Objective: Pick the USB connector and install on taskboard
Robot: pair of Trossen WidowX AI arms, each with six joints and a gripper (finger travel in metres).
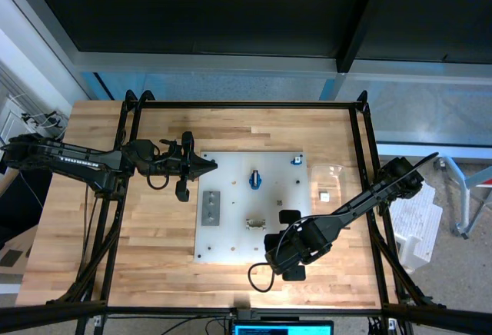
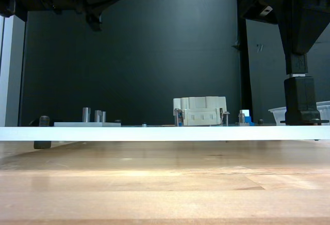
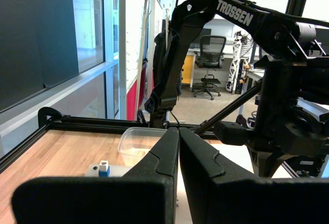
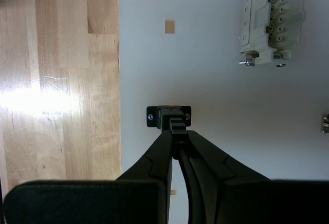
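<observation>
One taskboard point(image 1: 231, 197); two grippers, the left gripper point(image 1: 209, 166) above its far-left corner and the right gripper point(image 4: 177, 134) at its near edge; one USB connector point(image 4: 177, 123); one clear tray point(image 1: 330, 170).

Clear plastic tray point(image 1: 329, 169) sits nr the table's point(image 1: 92, 227) right edge, w/ a small white piece point(image 1: 325, 196) at its near side. Black frame point(image 1: 246, 105) runs along the table's far edge & both sides. Lit screen point(image 1: 280, 327) at near edge, approx. mid.

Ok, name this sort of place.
Likely a robotics lab: office chair, Trossen arm, wooden table. Left gripper hovers over the taskboard; right gripper holds the USB connector on it.
</observation>
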